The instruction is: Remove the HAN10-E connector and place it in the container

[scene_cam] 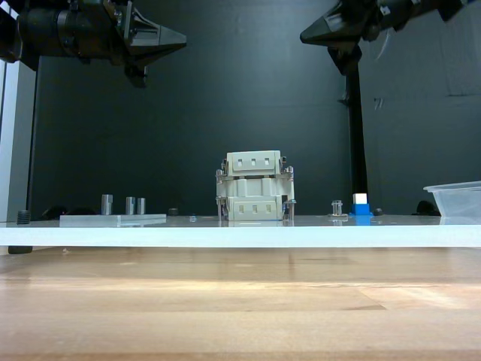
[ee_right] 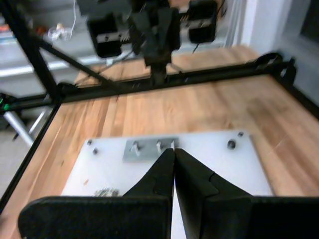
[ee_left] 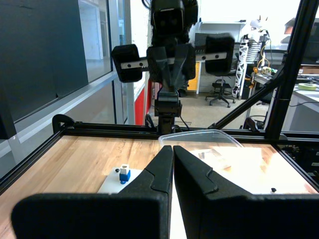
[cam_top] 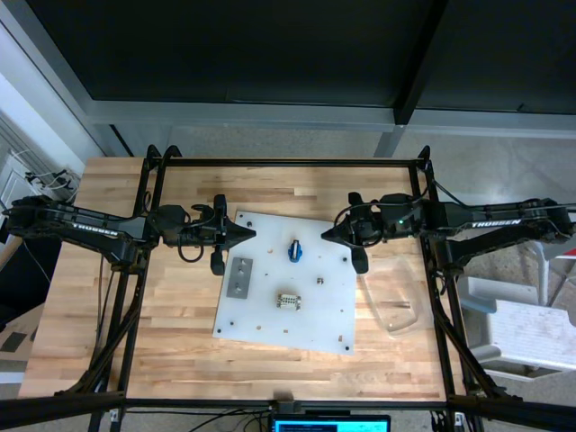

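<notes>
High view: left end effector (cam_top: 249,233) hangs over the upper-left edge of the white board (cam_top: 270,335), fingers pressed together, nothing held. Right end effector (cam_top: 327,233) is at the board's upper right, also pressed together and empty. HAN10-E connector (cam_top: 288,302) sits on the board at lower centre of frame, with the blue knob (cam_top: 295,250) above it and the grey plate (cam_top: 239,277) to its left. Clear container (cam_top: 402,312) lies on the worktop (cam_top: 135,315) just right of the board. Low view: connector (scene_cam: 255,188) stands upright at centre, both end effectors high above it in the upper corners, container (scene_cam: 455,200) at right edge. Left wrist view: closed tips (ee_left: 173,148) aim toward the container (ee_left: 199,134). Right wrist view: closed tips (ee_right: 174,151) are over the board, with the plate (ee_right: 149,149) beyond.
</notes>
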Action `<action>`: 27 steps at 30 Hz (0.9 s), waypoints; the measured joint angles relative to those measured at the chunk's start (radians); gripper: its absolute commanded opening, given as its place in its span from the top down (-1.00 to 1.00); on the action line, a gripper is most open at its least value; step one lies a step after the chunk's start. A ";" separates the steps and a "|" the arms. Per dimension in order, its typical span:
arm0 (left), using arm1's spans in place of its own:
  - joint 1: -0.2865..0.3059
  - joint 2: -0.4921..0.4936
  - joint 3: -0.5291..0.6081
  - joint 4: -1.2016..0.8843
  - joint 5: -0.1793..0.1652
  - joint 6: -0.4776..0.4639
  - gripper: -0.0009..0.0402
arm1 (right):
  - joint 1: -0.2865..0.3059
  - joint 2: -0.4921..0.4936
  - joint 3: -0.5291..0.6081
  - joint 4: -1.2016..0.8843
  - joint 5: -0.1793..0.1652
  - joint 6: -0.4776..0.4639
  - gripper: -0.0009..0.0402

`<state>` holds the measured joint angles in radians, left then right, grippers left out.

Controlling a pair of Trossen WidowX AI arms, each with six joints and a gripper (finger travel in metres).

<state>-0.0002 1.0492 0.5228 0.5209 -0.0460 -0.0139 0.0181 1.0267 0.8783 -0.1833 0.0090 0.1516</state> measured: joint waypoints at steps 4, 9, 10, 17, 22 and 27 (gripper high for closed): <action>0.000 0.000 0.000 0.000 0.000 0.000 0.96 | 0.008 0.056 0.123 -0.169 -0.006 0.000 0.96; 0.000 0.000 0.000 0.000 0.000 0.000 0.96 | 0.023 0.138 0.256 -0.344 -0.005 0.003 0.96; 0.000 0.000 0.000 0.000 0.000 0.000 0.96 | 0.027 0.154 0.280 -0.379 -0.005 0.012 0.96; 0.000 0.000 0.000 0.000 0.000 0.000 0.96 | 0.056 0.280 0.447 -0.578 -0.003 0.053 0.96; 0.000 0.000 0.000 0.000 0.000 0.000 0.96 | 0.083 0.376 0.576 -0.705 -0.003 0.078 0.96; 0.000 0.000 0.000 0.000 0.000 0.000 0.96 | 0.099 0.478 0.707 -0.845 -0.002 0.100 0.96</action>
<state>-0.0002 1.0489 0.5224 0.5213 -0.0460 -0.0139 0.1173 1.5047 1.5852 -1.0286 0.0067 0.2520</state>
